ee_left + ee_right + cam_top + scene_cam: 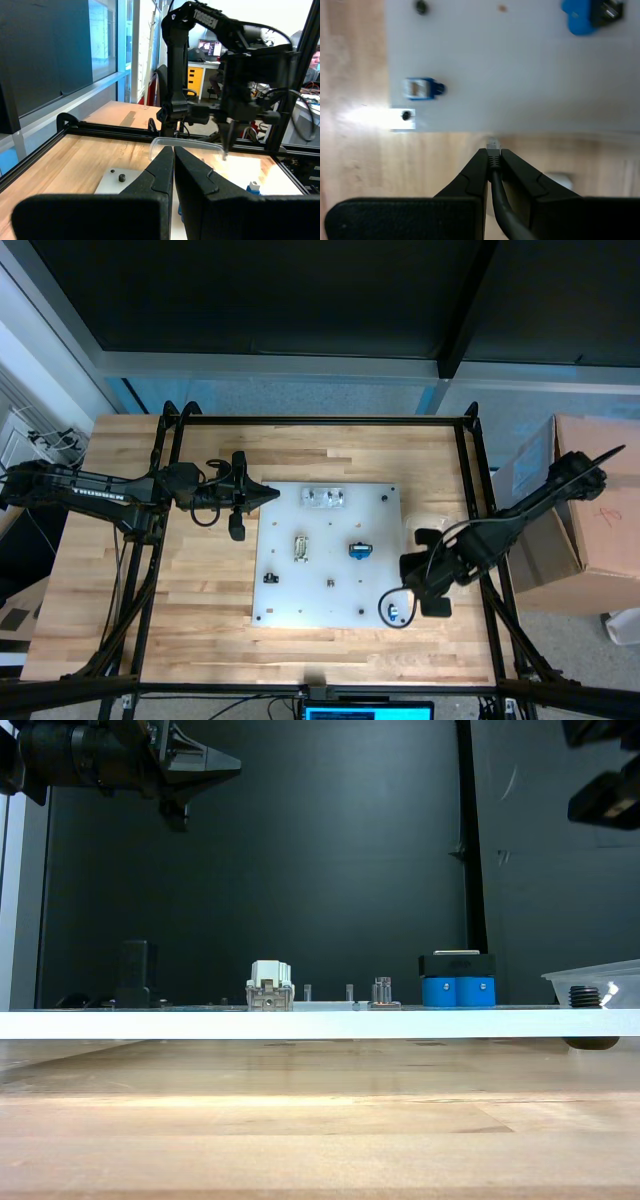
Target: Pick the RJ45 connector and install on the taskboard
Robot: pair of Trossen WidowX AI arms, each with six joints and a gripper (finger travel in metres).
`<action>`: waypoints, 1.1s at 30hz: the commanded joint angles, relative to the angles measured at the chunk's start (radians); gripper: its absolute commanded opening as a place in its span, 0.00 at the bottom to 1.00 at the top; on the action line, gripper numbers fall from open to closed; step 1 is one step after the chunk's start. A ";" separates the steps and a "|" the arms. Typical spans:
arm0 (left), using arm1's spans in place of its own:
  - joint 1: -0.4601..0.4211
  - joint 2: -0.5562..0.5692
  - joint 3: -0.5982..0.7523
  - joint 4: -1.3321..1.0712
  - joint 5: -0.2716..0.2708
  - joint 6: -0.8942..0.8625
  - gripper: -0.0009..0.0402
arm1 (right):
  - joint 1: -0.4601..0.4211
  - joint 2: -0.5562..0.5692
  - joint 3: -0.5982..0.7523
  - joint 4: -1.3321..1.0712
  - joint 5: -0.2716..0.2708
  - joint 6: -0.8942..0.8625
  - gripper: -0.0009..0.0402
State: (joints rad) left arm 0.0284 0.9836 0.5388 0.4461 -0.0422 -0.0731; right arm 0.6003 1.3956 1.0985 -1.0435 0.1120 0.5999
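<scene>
My right gripper [492,152] hangs just off the right edge of the taskboard [520,75], above the worktop [180,590]. Its jaws are clamped on the RJ45 connector [492,144] at the boot. The clear plug tip pokes out past the fingertips, and the cable [501,212] trails back beneath the jaws. The connector is held clear of any seat. The blue socket [421,88] near the board's near right corner looks to me like its target.

I judge the plug light, small and hard, with a brittle latch tab. The cable is springy enough to twist the plug, so gripping close behind the plug body, as now, seems right.

My left gripper [173,161] hovers high over the board's far left edge, jaws together and holding nothing.
</scene>
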 commanded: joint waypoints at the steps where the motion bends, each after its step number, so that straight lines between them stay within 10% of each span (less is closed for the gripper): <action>1: 0.000 0.000 0.000 0.000 0.000 0.000 0.02 | 0.031 0.068 0.065 0.000 0.001 -0.003 0.02; 17: 0.000 0.000 0.000 0.000 0.000 0.000 0.02 | 0.095 0.321 0.406 -0.125 -0.004 -0.005 0.02; 33: 0.000 0.000 0.000 0.000 0.000 0.000 0.02 | 0.096 0.367 0.365 -0.088 -0.009 -0.014 0.02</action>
State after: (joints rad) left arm 0.0284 0.9836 0.5388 0.4465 -0.0422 -0.0731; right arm 0.6968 1.7611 1.4773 -1.1477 0.1032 0.5869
